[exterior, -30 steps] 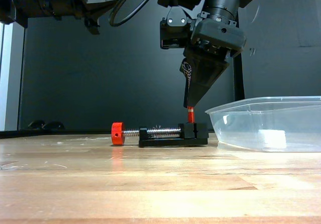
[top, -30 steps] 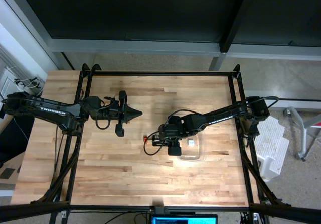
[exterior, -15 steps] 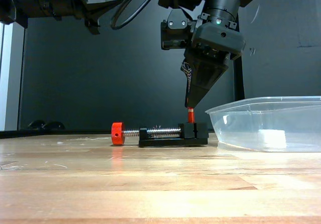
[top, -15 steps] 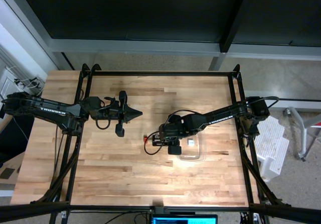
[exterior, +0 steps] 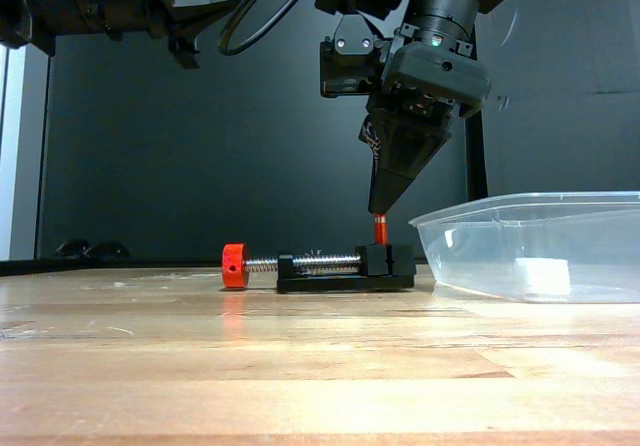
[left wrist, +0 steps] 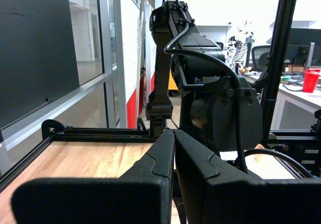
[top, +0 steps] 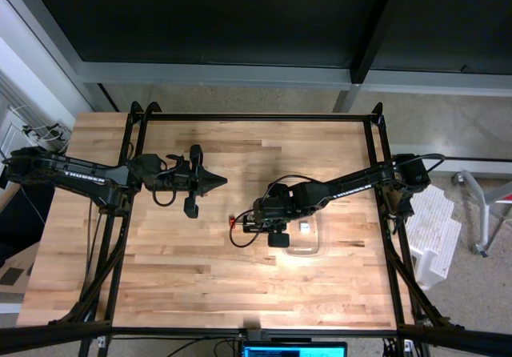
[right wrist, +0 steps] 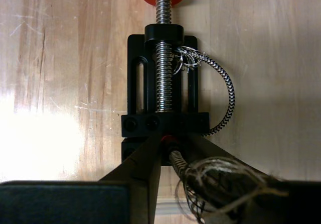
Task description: Remove the RCA connector from the receptacle and place in the container
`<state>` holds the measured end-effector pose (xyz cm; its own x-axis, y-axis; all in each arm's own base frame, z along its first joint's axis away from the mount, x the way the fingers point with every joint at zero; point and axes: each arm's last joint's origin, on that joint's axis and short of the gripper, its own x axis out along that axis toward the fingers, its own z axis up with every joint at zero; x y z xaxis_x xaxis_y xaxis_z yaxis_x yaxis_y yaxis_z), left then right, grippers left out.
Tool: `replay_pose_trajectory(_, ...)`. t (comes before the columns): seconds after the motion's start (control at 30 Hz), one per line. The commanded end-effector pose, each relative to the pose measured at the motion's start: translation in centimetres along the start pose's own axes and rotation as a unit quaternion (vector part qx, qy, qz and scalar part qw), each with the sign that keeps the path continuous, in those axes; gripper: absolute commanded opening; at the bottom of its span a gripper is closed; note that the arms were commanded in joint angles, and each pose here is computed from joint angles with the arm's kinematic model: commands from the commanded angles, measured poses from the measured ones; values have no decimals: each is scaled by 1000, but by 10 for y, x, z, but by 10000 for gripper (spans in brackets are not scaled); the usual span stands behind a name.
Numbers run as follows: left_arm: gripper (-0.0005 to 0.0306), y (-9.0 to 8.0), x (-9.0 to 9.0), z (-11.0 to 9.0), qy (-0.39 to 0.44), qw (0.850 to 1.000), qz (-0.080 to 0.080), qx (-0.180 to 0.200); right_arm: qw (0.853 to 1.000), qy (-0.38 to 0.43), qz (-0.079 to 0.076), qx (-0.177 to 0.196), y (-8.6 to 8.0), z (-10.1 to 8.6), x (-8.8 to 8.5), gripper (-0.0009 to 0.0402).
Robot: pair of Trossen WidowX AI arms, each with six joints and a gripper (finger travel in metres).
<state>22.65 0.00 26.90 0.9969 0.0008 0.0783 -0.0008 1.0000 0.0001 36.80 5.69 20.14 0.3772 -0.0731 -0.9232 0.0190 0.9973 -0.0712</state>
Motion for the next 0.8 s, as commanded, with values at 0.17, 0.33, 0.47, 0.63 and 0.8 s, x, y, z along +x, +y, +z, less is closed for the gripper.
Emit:
replay_pose_trajectory(0.17, 0, 0, 0, 0, 0, 1000, 0, 0, 1000, 0, 0, 1, 0, 0, 0, 23)
replay_pose_trajectory(0.33, 0, 0, 0, 0, 0, 1000, 0, 0, 1000, 0, -1, 1, 0, 0, 0, 1)
replay_pose_trajectory(0.47, 0, 0, 0, 0, 0, 1000, 0, 0, 1000, -1, -1, 0, 0, 0, 0, 3)
replay_pose_trajectory(0.63, 0, 0, 0, 0, 0, 1000, 0, 0, 1000, -1, -1, 1, 0, 0, 0, 0)
replay_pose_trajectory(0.8, 0, 0, 0, 0, 0, 1000, 0, 0, 1000, -2, -1, 1, 0, 0, -1, 0)
